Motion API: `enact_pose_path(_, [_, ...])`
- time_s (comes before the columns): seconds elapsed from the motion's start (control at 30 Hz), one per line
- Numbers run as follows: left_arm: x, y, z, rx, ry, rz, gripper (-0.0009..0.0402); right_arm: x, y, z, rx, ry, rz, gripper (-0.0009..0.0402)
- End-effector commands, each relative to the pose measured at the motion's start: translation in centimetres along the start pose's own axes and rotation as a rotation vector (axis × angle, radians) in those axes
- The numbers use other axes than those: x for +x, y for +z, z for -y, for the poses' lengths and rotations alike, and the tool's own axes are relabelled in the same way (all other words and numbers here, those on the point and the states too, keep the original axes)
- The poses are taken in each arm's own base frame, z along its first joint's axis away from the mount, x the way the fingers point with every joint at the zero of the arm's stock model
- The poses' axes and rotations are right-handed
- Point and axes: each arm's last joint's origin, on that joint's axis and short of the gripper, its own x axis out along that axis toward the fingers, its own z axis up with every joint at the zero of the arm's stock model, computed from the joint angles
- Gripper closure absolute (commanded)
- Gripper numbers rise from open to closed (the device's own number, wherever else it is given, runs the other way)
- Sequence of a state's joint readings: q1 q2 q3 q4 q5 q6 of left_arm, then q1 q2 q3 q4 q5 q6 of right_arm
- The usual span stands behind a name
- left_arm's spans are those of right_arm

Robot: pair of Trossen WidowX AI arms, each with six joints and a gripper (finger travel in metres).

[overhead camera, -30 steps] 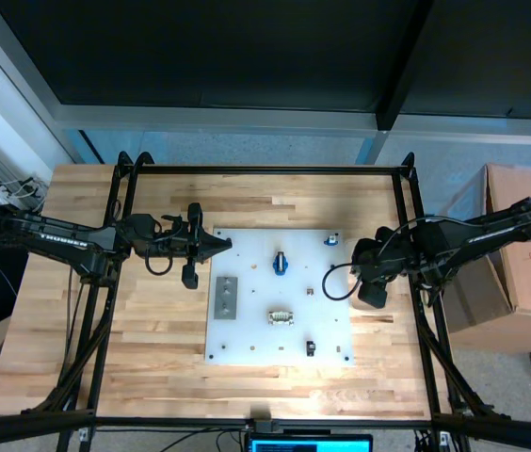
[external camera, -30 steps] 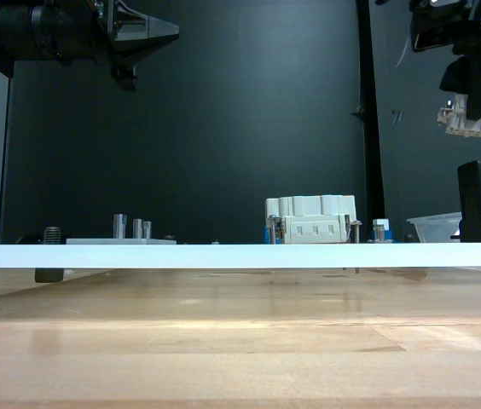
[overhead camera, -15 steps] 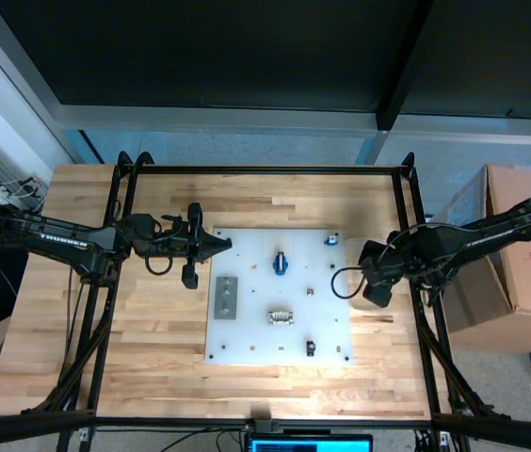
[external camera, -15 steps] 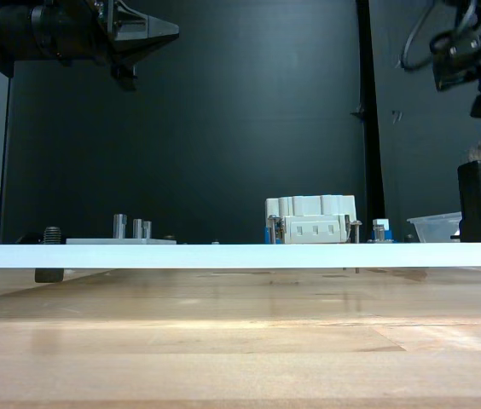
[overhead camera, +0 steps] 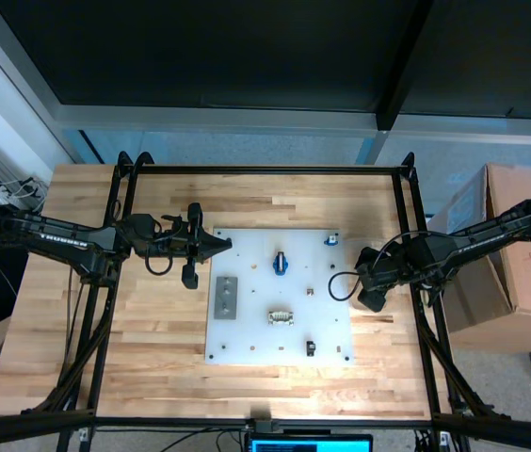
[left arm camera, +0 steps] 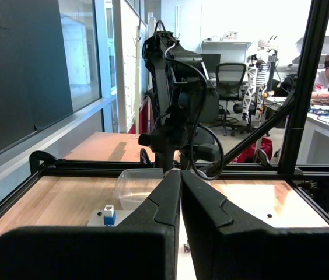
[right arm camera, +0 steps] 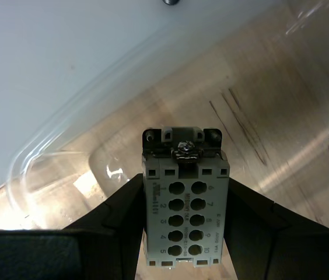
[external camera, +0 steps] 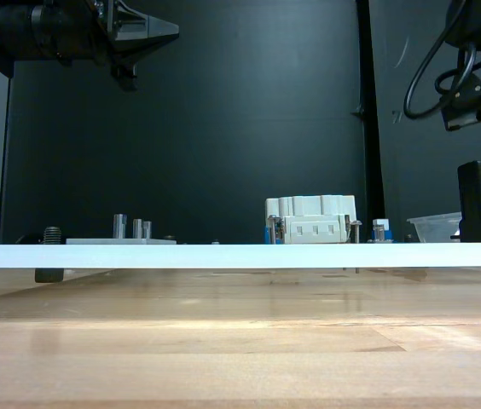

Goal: Remove the HAN10E connector from the taskboard and place in the container

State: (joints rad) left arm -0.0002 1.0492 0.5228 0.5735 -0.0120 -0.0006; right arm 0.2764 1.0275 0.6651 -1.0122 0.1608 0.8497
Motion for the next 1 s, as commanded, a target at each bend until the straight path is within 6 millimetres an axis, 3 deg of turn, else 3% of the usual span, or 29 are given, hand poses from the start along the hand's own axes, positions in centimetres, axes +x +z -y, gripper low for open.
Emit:
enact_pose_path(0.03, [0.0, 0.0, 0.0, 0.0, 0.0, 0.0, 0.0393, 0.4, -0.2, 0.1, 0.006, -0.011, -0.006, 0.0373])
enact_pose_path(1.0, [0.0, 0.0, 0.0, 0.0, 0.0, 0.0, 0.0393, 3.3, -1.5, 0.9, 0.03, -0.019, -0.022, 0.0373])
